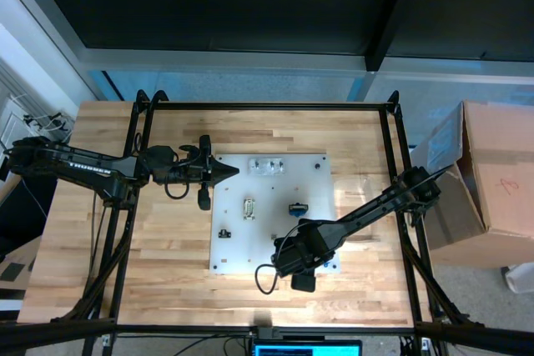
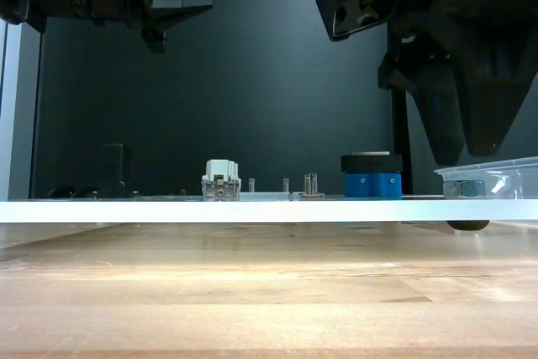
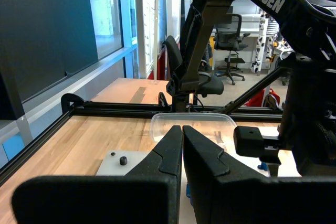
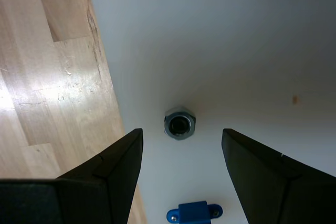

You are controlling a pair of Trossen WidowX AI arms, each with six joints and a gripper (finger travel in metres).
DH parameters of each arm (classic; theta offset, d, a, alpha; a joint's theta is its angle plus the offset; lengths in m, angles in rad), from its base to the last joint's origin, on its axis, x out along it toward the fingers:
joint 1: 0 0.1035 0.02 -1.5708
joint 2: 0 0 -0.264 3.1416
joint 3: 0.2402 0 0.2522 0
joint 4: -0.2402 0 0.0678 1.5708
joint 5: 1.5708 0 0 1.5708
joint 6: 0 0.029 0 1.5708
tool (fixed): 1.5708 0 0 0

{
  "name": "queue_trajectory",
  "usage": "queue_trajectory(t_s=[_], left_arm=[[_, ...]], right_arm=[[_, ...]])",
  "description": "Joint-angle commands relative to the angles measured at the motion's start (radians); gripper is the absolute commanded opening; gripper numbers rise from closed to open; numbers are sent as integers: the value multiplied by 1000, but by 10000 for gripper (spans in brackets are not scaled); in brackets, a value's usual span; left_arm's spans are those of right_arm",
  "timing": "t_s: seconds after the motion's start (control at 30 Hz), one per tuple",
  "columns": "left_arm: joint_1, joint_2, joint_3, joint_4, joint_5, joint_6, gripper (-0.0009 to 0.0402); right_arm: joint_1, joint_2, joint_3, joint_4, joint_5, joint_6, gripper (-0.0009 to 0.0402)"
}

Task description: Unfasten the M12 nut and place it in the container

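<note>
The silver M12 nut (image 4: 179,123) sits upright on its stud on the white board (image 4: 236,51), its dark centre facing up and no ribs showing. In the low view the nut (image 2: 465,188) stands at board level in front of the clear container (image 2: 504,171). My right gripper (image 4: 181,142) hangs straight above it, open, fingers (image 4: 118,166) apart on either side and not touching. It hovers over the board's near right edge (image 1: 310,249), hiding the nut in the high view. My left gripper (image 1: 232,171) is shut, held high over the board's far left part.
A blue block (image 2: 371,178) and a white connector (image 2: 220,183) stand mid-board. The clear container (image 3: 164,121) lies to the right of the board. A small black post (image 3: 123,160) stands on the board's corner. A black frame rail (image 1: 399,172) borders the table.
</note>
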Motion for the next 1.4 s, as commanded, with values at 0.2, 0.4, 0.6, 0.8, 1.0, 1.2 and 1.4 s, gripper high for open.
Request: queue_trajectory(t_s=[0.2, 0.4, 0.6, 0.8, 1.0, 1.2, 1.4], left_arm=[[0, 0, 0, 0, 0, 0, 0], [0, 0, 0, 0, 0, 0, 0], [0, 0, 0, 0, 0, 0, 0], [0, 0, 0, 0, 0, 0, 0], [0, 0, 0, 0, 0, 0, 0], [0, 0, 0, 0, 0, 0, 0], [0, 0, 0, 0, 0, 0, 0]], right_arm=[[-1, 18, -29, 49, 3, -11, 201], [-1, 17, -54, 77, 4, -10, 190], [-1, 15, -54, 75, 3, -11, 134], [-1, 15, -55, 71, 3, -18, 59], [0, 15, -55, 72, 2, -65, -2], [0, 11, -55, 73, 1, -258, 13], [-1, 11, -55, 73, 2, -575, 19]])
